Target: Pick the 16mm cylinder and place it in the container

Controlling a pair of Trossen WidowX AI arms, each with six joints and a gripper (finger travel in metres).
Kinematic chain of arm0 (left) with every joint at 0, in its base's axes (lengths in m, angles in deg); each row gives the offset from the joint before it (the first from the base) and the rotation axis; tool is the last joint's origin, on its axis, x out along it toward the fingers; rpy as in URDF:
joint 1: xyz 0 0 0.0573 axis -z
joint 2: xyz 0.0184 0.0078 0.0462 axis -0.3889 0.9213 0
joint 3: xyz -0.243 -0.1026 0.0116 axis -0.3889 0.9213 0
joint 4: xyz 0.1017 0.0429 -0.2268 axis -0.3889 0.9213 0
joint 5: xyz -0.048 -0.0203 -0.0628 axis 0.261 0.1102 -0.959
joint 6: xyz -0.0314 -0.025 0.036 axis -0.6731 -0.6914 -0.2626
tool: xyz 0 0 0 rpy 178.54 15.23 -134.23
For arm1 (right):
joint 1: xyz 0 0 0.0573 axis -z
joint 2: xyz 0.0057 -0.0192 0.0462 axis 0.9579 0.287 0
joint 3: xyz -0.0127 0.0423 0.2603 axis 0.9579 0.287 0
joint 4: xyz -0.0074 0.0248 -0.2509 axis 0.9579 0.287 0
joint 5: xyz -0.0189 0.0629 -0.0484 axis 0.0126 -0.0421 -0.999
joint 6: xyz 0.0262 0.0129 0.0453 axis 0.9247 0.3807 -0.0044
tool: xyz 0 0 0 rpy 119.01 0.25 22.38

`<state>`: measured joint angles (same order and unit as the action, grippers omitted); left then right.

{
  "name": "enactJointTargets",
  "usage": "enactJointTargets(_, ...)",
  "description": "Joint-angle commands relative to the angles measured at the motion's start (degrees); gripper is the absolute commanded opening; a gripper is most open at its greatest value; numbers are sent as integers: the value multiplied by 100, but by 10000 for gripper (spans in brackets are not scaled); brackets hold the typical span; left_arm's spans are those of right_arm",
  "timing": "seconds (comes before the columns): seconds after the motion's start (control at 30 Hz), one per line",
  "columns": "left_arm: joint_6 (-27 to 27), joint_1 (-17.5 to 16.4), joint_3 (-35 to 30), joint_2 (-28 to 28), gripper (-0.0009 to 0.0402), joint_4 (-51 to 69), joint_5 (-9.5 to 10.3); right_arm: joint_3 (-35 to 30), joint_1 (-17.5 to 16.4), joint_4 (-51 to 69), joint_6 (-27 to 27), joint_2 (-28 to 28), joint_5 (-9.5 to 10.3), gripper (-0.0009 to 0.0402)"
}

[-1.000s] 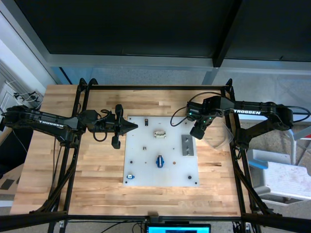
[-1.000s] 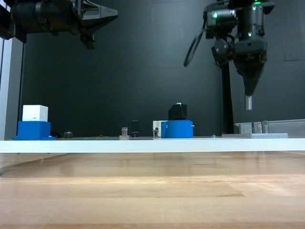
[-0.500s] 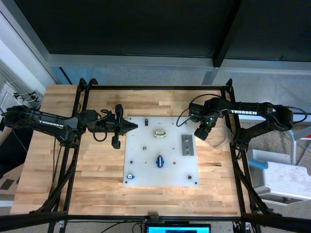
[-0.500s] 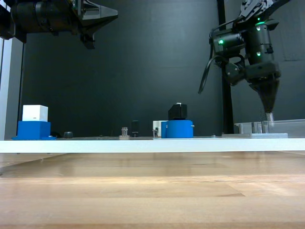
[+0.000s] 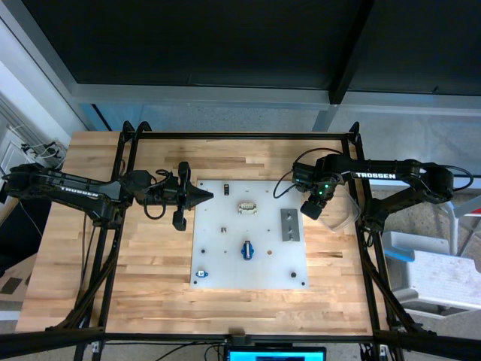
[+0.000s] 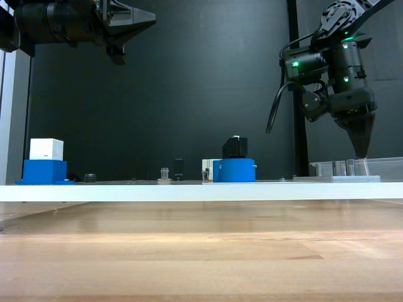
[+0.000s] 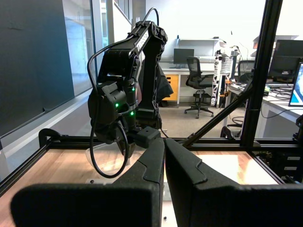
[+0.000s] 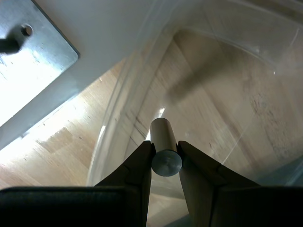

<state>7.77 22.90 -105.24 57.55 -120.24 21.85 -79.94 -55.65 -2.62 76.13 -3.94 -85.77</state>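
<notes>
Half-hidden cylinder (image 8: 162,135) fills right tool (image 8: 165,147) at container (image 8: 122,106); left tool (image 7: 164,144) aloft.

The black left arm (image 5: 64,186) and right arm (image 5: 398,179) show at the frame's side edges, white TROSSEN lettering (image 5: 373,176) along each forearm. The left gripper (image 5: 207,195), centre-left in the overhead view, tapers to a dark wedge. The right gripper (image 5: 310,212), centre-right, sits below what appear to be green status lights (image 6: 294,64) and a looping black cable (image 6: 275,107).

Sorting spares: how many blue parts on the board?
2: one blue part at the board's middle, another at its near-left corner. Left gripper hovers beside it; right gripper grips the 16mm cylinder at the container.
</notes>
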Motion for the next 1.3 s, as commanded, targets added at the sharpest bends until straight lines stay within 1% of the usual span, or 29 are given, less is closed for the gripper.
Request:
enactJointTargets(0.03, 0, 0, 0, 2, 0, -2, 0, 9, -2, -15, -13, 4, -31, 25)
enactJointTargets(0.4, 2, 0, 0, 2, 0, -2, 0, 146, -4, -190, -13, 4, -50, 25)
enactJointTargets(0.5, 2, 0, 0, 2, 0, -2, 0, 146, -4, -243, -9, 4, -52, 33)
enactJointTargets(0.6, 2, 0, 0, 2, 0, -2, 0, 146, -4, -267, 9, 4, -55, 59)
enactJointTargets(0.8, 2, 0, 0, 2, 0, -2, 0, 146, -2, -280, 105, 4, -70, 128)
enactJointTargets(0.97, 0, 0, 0, 2, 0, -2, 0, 146, -4, -280, 109, 4, -72, 177)
enactJointTargets(1.13, 2, 0, 0, 4, 0, -2, 0, 146, -4, -278, 116, 4, -70, 210)
enactJointTargets(1.3, 0, 0, 0, 2, 0, -2, 0, 146, -4, -280, 120, -11, -101, 223)
